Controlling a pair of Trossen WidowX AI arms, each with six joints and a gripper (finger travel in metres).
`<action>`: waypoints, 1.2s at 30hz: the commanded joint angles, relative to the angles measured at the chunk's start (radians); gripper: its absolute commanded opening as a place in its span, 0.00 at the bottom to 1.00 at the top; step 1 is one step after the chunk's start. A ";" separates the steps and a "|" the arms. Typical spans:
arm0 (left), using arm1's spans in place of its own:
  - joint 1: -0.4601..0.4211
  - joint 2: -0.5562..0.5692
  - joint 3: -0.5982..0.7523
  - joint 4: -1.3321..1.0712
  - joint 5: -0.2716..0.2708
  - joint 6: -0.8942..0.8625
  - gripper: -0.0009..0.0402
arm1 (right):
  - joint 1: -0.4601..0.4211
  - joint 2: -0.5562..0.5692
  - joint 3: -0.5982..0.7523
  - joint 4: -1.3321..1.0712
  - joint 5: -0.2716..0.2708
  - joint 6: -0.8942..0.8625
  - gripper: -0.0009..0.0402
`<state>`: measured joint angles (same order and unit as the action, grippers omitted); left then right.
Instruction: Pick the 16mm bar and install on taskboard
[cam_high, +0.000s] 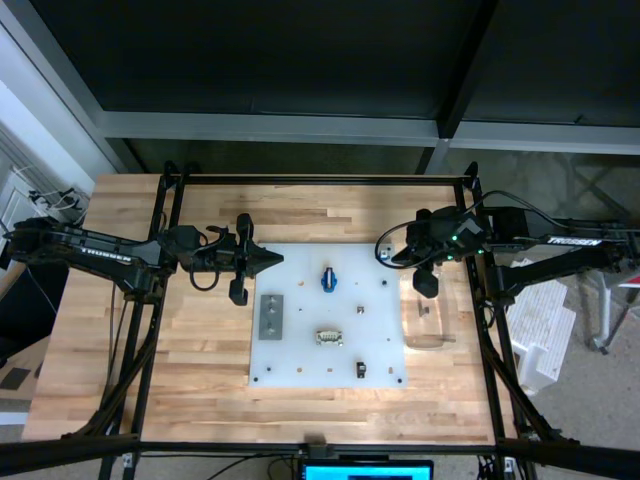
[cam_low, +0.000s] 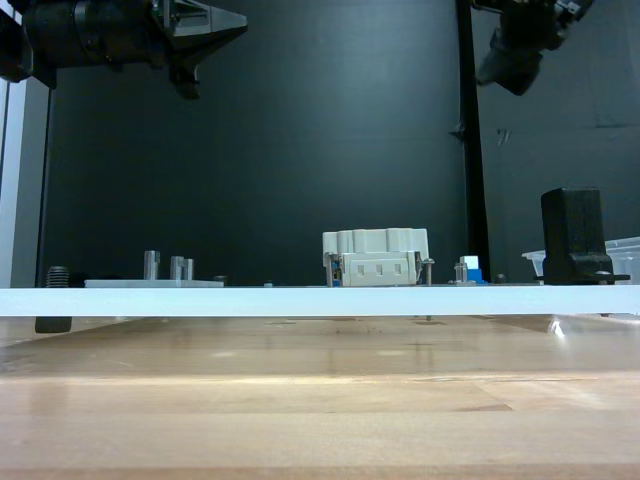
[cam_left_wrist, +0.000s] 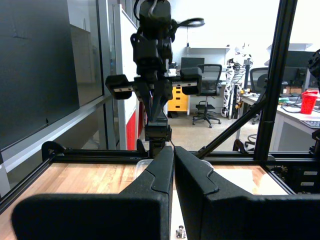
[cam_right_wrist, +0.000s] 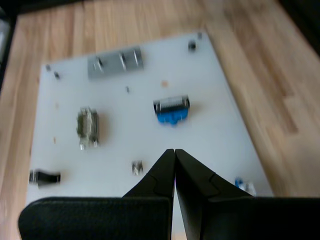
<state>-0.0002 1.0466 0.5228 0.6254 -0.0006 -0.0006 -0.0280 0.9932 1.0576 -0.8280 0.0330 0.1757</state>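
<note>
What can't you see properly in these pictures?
Bar: I can't make it out in any view. Whatever lies in the tray is too small to name in the high view.
Board parts: blurred in the right wrist view.
Left pincer, shut, high over the board's left edge: cut off by the top edge in the low view.
Right pincer, shut, high over the tray: cut off the same way.

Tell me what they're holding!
Nothing. Black left gripper, shut, over white plastic board's left edge; black right gripper, shut, above its right edge. 16mm bar: cannot tell.
</note>
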 joint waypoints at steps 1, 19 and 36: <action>0.000 0.000 0.000 0.000 0.000 0.000 0.02 | 0.008 0.012 0.012 -0.082 -0.004 0.013 0.02; 0.000 0.000 0.000 0.000 0.000 0.000 0.02 | 0.046 0.109 0.144 -0.468 -0.004 0.117 0.02; 0.000 0.000 0.000 0.000 0.000 0.000 0.02 | 0.051 0.195 0.143 -0.520 -0.003 0.211 0.02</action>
<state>-0.0002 1.0466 0.5228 0.6254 -0.0010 -0.0002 0.0227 1.1824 1.2018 -1.3464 0.0296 0.3836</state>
